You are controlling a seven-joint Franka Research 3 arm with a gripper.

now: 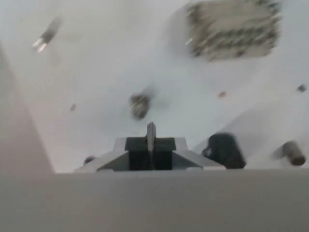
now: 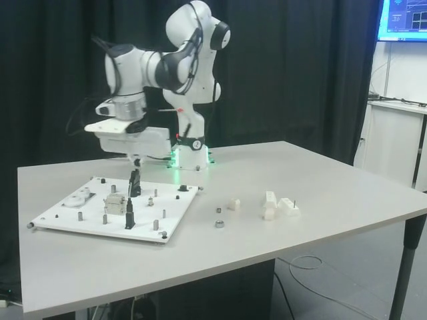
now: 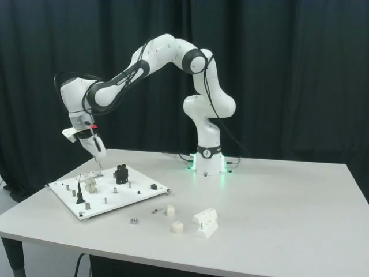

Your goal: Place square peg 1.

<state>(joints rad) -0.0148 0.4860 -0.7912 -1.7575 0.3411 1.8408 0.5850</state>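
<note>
Reaching out from my base with the wrist tilted, I hang my pincer (image 3: 99, 167) above the white board (image 3: 138, 197), its fingers pressed together on nothing.

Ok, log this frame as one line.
arm: over white board | gripper: shut on thin peg | loose white blocks: on table
</note>
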